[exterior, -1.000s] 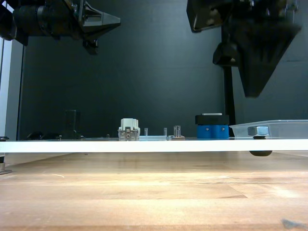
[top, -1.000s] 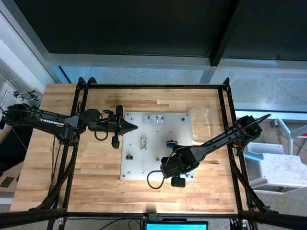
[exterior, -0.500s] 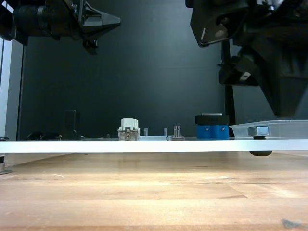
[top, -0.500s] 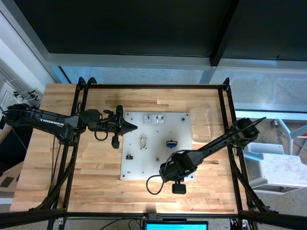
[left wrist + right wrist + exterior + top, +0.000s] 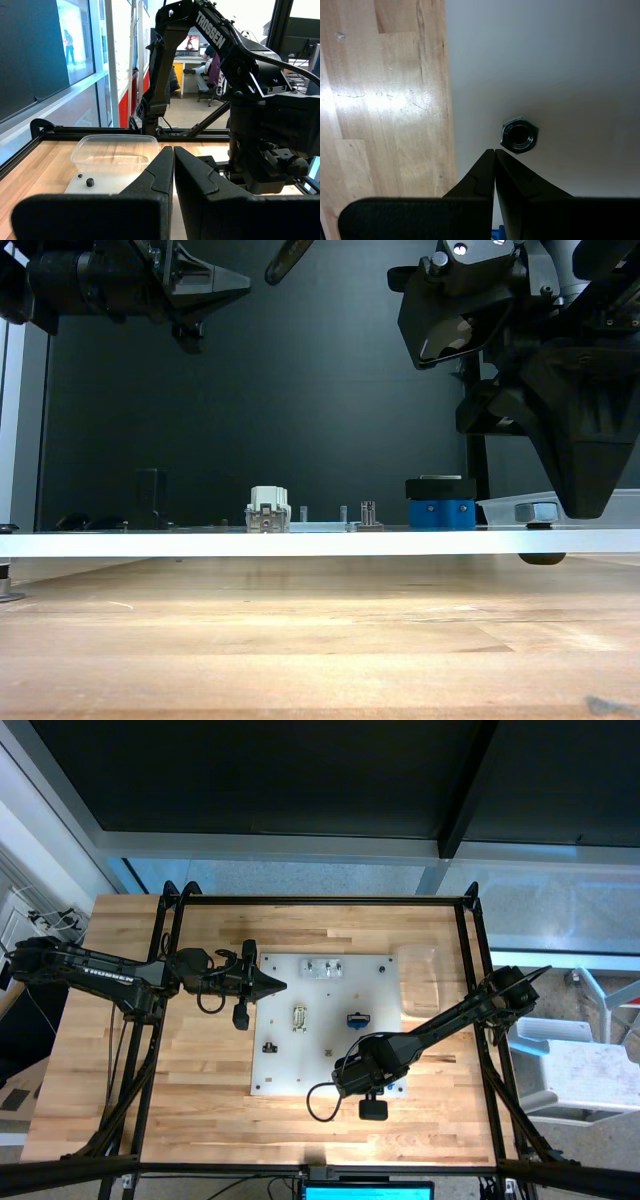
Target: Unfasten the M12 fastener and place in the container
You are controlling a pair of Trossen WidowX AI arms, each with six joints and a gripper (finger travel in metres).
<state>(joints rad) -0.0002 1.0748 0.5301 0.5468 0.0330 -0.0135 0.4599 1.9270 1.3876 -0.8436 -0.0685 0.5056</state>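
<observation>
The M12 fastener [image 5: 519,136] is a small six-sided steel nut with a dull shine and a dark round bore. It sits on its stud on the smooth white board [image 5: 300,1060], close to that board's near right edge. In the low view a sliver of black shows beneath it. Its bore points straight up and its flat faces lie level with the board. The board lies on a table [image 5: 200,1110] of pale, grained wooden planks.

The right gripper [image 5: 494,150] hangs point-down over this corner. Its two black, wedge-shaped fingers are pressed together to a narrow seam and hold nothing. Their tip stands just beside the nut, at the side nearer the board's edge, and does not grip it.

The container [image 5: 420,980] is a clear, thin-walled plastic tub with rounded corners. It stands off the board's far right side, with its long axis running from near to far. The high view shows nothing inside it.

The left gripper [image 5: 173,150] is held high over the table's left part, well apart from the nut. It points level towards the right, and its matte black fingers are closed on each other with nothing between them.
</observation>
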